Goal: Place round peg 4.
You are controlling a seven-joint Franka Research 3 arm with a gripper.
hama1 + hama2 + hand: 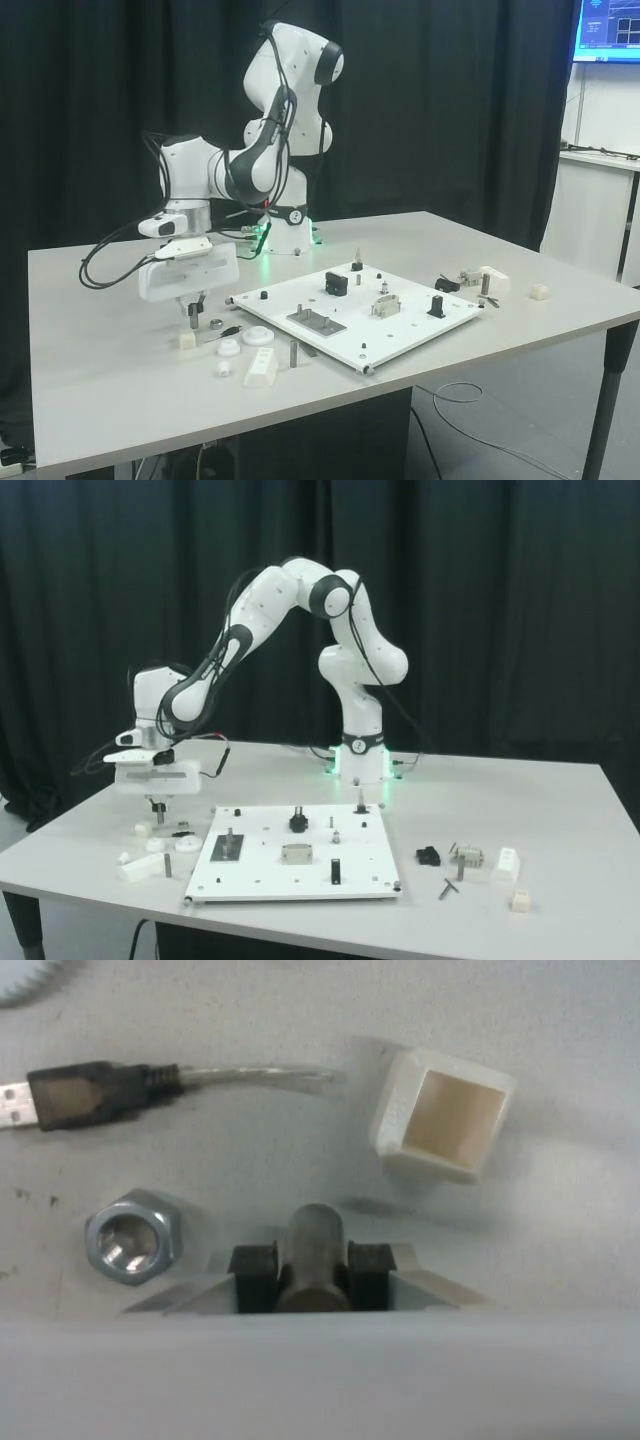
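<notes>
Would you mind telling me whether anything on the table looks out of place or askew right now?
Nothing looks damaged or spilled. Several parts simply lie loose off the white board: a nut, a cable plug and a hollow white block tipped on its side. The tool holds the round peg upright.

The white arm arched up from its base and reached down over the desk [90,370], wrist pointing straight down. The pincer [314,1272] hung just above the surface, its black fingers [254,1272] clamped on a peg.

Robotics lab.
Black curtains [520,610] behind a grey table [560,810] bearing a white assembly board [262,868]; wall monitor [607,30].
</notes>
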